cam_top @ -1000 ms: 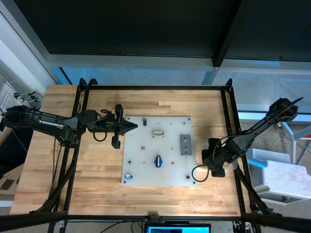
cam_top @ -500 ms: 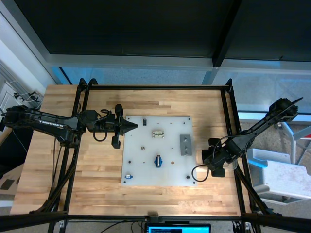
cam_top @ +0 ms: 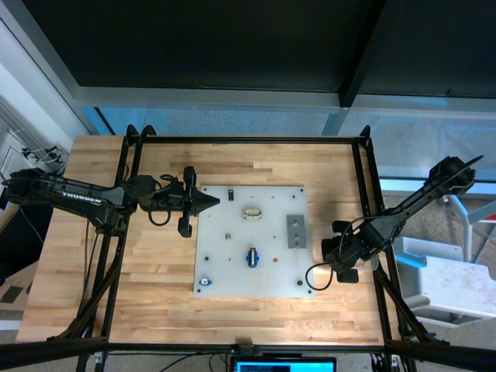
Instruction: Pick the 16mm cylinder and place it in the taskboard
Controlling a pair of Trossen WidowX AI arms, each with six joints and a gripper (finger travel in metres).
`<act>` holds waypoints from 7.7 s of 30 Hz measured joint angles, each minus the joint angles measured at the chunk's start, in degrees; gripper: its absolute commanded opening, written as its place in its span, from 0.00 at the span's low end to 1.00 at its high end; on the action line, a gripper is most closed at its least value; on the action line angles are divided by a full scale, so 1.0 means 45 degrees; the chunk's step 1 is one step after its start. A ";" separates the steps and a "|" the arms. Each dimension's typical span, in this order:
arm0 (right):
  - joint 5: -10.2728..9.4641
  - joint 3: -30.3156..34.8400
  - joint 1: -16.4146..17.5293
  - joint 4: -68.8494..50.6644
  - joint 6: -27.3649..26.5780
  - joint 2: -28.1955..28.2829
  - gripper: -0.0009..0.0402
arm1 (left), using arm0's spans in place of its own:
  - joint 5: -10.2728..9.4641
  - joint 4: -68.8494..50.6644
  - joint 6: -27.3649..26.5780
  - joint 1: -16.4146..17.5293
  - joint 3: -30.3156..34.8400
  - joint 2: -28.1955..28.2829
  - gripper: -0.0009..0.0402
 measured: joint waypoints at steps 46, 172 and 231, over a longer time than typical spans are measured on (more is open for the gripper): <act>-0.0053 0.2244 -0.0005 -0.2934 -0.0068 -0.0656 0.07 | 0.0000 0.0000 0.0000 0.0000 -0.0005 0.0005 0.02; -0.0393 0.9520 -0.3706 -0.1185 -0.3517 0.8072 0.07 | 0.0000 -0.0005 0.0000 0.0000 0.0000 0.0000 0.02; -0.0393 0.9233 -0.3701 -0.0641 -0.3458 0.8500 0.07 | -0.0005 0.0000 0.0000 0.0000 -0.0005 0.0005 0.02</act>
